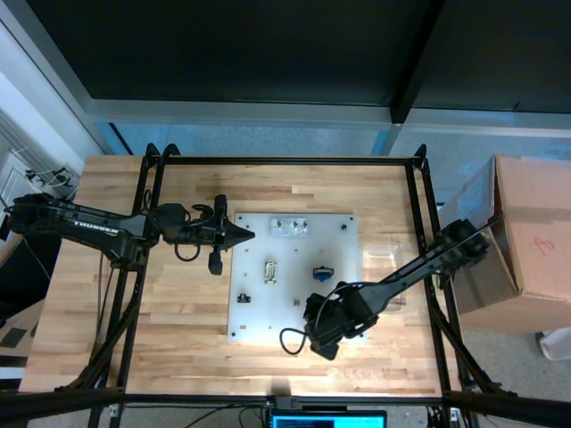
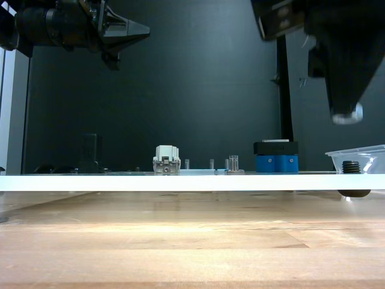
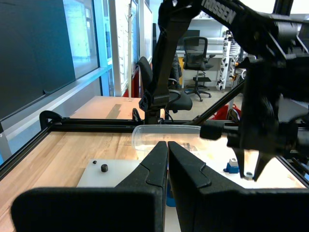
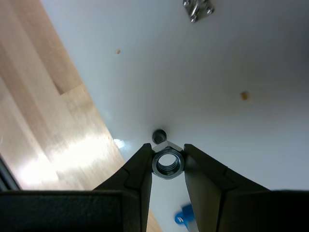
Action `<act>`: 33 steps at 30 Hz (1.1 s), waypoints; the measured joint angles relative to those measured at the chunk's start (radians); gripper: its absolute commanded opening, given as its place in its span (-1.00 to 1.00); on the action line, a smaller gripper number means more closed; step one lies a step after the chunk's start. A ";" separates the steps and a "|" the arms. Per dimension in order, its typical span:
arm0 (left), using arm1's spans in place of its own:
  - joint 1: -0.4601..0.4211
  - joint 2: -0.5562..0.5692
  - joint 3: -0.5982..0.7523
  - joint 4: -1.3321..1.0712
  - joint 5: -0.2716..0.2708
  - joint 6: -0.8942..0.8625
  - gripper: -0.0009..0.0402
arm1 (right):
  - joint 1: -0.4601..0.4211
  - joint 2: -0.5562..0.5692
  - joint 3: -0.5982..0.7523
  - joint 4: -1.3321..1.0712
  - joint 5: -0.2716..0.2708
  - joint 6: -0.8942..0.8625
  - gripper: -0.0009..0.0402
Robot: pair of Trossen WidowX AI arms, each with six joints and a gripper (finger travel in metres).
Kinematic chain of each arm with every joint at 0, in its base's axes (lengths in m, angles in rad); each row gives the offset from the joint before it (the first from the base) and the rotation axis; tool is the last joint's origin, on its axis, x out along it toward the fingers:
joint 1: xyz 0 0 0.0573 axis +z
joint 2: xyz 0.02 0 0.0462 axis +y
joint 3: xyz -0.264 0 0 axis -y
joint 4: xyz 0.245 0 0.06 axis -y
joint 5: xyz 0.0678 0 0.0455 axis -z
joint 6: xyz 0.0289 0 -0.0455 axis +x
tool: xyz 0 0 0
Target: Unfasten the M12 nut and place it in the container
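The small silver nut (image 4: pixel 167 163) is held between the fingers of my right gripper (image 4: pixel 167 155), clear of its seat. In the low view the nut (image 2: pixel 348 114) hangs well above the bare black ribbed stud (image 2: pixel 351 167), which stands in front of the clear container (image 2: pixel 367 153). My right gripper (image 1: pixel 326 337) hovers over the near right part of the white board (image 1: pixel 268 312); from above, it hides the nut. The container (image 1: pixel 384 251) lies just right of the board. My left gripper (image 1: pixel 243 234) is shut on nothing, raised over the board's far left edge.
A blue block (image 2: pixel 275 162), a grey connector (image 2: pixel 166 164) and small silver posts (image 2: pixel 233 164) stand on the board. A cardboard box (image 1: pixel 526 241) sits past the table's right edge. A black frame (image 1: pixel 285 160) runs round the table.
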 measured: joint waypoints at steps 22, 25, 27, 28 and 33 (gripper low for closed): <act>0.000 0.000 0.000 0.000 0.000 0.000 -0.96 | -0.050 -0.506 -0.435 -0.083 0.002 -0.130 -0.91; 0.000 0.000 0.000 0.000 0.000 0.000 -0.96 | -0.050 -0.579 -0.521 -0.082 0.002 -0.130 -0.91; 0.000 0.000 0.000 0.000 0.000 0.000 -0.96 | -0.050 -0.621 -0.571 -0.081 0.002 -0.130 -0.91; 0.000 0.000 0.000 0.000 0.000 0.000 -0.96 | -0.050 -0.639 -0.595 -0.081 0.001 -0.130 -0.91; 0.000 0.000 0.000 0.000 0.000 0.000 -0.96 | -0.061 -0.688 -0.695 -0.076 0.002 -0.116 -0.91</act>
